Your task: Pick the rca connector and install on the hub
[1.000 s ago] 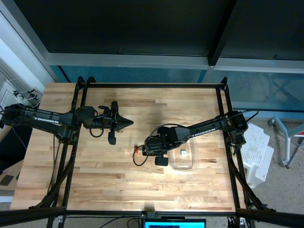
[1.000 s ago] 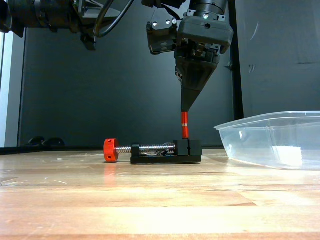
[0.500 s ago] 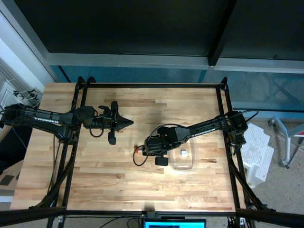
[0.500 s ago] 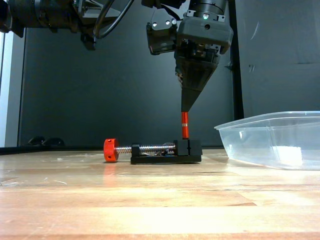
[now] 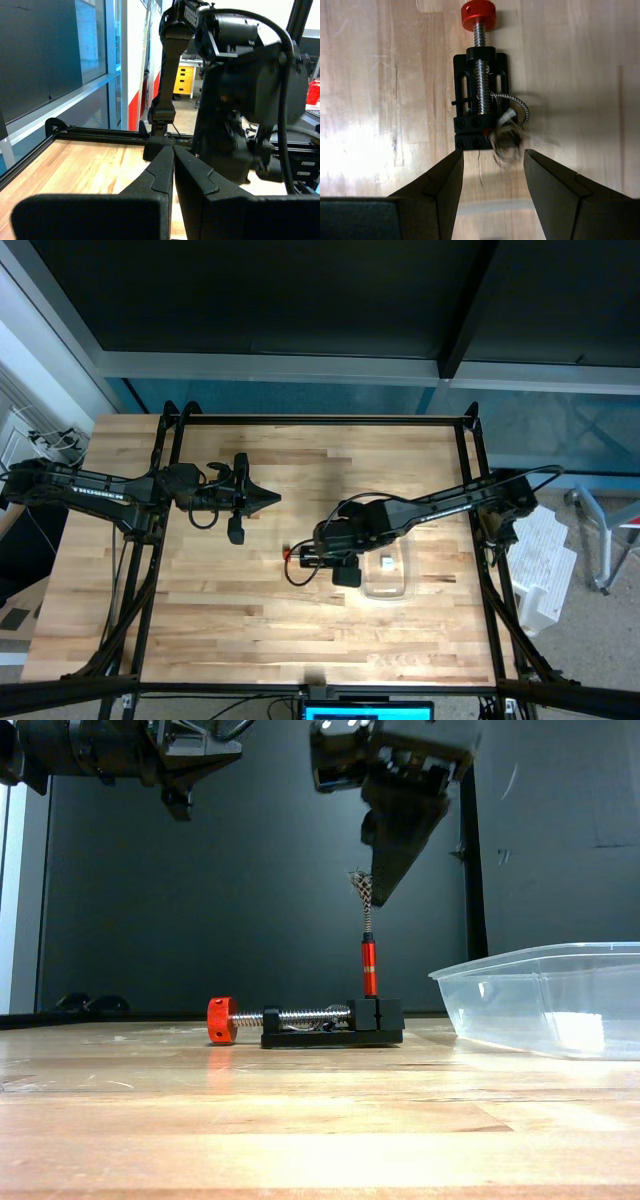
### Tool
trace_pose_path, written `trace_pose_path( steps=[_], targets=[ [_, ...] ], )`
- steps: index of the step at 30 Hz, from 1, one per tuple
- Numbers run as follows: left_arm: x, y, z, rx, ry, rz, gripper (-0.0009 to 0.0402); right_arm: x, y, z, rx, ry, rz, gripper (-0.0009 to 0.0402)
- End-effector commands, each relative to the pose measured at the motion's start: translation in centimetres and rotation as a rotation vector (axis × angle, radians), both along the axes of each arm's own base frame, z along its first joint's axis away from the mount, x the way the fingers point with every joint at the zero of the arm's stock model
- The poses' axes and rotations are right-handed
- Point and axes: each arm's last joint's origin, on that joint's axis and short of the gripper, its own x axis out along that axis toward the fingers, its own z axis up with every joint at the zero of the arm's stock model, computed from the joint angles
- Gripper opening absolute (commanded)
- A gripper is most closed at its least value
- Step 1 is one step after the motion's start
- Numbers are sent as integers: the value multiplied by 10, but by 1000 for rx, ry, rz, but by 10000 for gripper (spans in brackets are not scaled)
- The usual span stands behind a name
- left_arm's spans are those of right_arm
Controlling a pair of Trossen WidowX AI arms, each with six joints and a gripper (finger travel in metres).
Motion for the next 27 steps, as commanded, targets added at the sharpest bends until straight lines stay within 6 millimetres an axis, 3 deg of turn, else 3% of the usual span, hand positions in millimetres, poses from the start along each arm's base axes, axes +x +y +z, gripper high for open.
trace_pose_path(
  steps=[1, 10, 21, 27],
  targets=[
    [0, 0, 0, 0, 0, 0, 0, -8, 0, 7, 4, -18, 4, 164],
    [0, 0, 0, 0, 0, 0, 0, -29, -3, 20, 12, -63, 9, 143],
    [0, 0, 0, 0, 0, 0, 0, -34, -4, 27, 10, -100, 36, 127],
    [0, 0, 0, 0, 0, 0, 0, -55, -15, 38, 32, -255, 42, 52]
  ],
)
